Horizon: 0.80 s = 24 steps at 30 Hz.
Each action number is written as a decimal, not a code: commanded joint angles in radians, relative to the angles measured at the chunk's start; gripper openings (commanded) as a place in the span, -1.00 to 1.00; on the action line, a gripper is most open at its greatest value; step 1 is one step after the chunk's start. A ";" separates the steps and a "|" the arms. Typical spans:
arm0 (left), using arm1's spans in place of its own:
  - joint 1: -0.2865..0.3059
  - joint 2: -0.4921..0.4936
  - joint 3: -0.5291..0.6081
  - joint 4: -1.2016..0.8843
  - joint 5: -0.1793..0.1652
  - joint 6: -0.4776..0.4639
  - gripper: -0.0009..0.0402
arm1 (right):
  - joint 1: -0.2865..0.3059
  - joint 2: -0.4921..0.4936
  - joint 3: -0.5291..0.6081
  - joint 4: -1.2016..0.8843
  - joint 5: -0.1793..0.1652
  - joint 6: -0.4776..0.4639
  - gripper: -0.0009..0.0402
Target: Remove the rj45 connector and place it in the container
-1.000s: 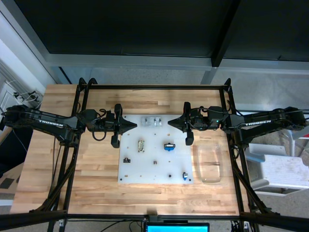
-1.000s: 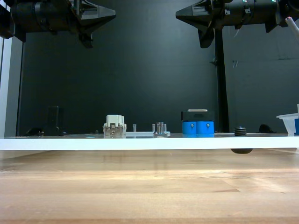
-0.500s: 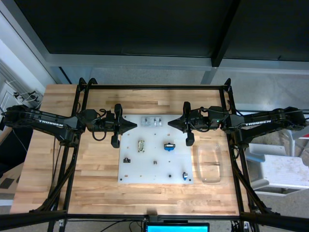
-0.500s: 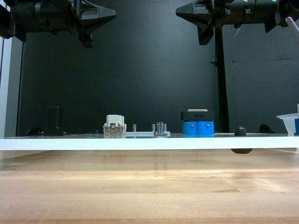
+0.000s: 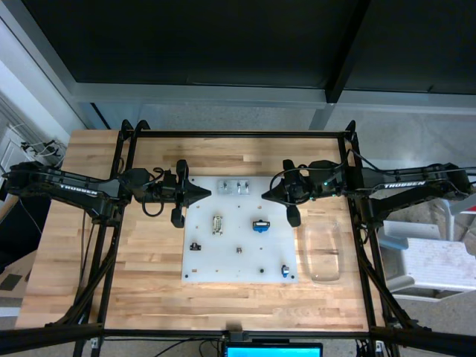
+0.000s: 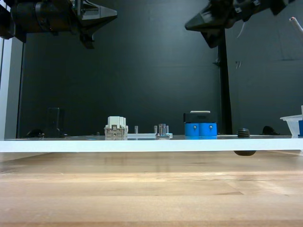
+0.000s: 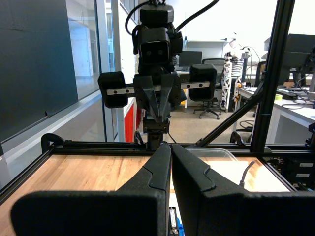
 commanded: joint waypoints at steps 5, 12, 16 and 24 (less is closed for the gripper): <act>0.000 0.000 0.000 0.000 0.000 0.000 -0.95 | 0.055 0.016 0.137 -0.367 0.048 0.002 -0.96; 0.000 0.001 0.000 0.000 0.000 0.000 -0.95 | 0.125 0.060 0.240 -0.612 0.071 0.037 -0.96; 0.000 0.000 0.000 0.000 0.000 0.000 -0.95 | 0.185 0.093 0.294 -0.718 0.112 0.081 -0.96; 0.000 0.000 0.000 0.000 0.000 0.000 -0.95 | 0.312 0.191 0.399 -0.902 0.156 0.188 -0.96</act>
